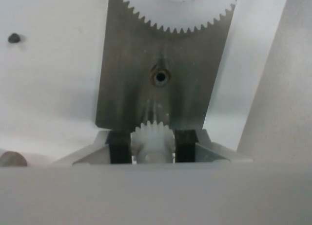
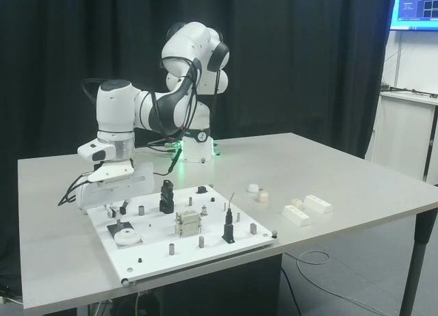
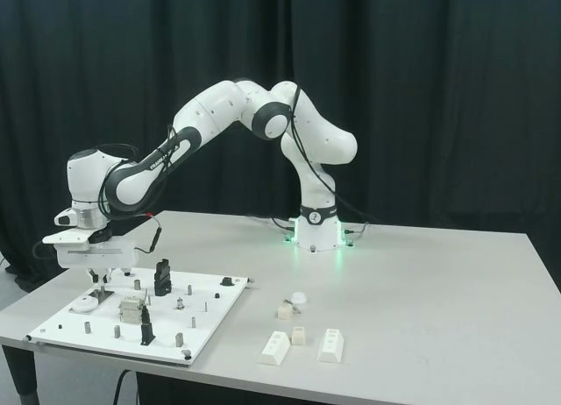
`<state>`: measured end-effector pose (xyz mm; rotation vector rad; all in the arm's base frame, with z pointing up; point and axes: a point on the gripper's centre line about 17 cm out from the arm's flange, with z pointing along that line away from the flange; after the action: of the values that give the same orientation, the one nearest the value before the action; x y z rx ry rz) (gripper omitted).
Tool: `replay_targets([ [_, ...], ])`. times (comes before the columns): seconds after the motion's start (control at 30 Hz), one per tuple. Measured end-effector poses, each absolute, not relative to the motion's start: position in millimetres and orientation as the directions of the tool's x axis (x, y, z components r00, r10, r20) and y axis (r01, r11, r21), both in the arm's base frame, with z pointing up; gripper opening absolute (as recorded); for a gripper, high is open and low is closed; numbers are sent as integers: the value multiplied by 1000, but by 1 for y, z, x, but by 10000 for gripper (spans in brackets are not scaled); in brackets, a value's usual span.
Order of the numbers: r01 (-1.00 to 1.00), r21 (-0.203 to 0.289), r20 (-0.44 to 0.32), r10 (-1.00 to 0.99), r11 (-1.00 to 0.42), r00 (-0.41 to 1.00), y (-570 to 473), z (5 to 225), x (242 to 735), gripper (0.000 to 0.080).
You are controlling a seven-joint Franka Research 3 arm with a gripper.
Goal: Insert small gear.
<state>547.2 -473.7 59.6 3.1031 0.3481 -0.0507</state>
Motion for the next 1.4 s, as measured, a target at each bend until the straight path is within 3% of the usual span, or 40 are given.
replay_targets([
  [0.87, 227, -6, -38, 227, -974, 973, -466, 57, 533, 188],
  [1.4, 228, 45, -13, 227, -973, 974, -465, 57, 536, 188],
])
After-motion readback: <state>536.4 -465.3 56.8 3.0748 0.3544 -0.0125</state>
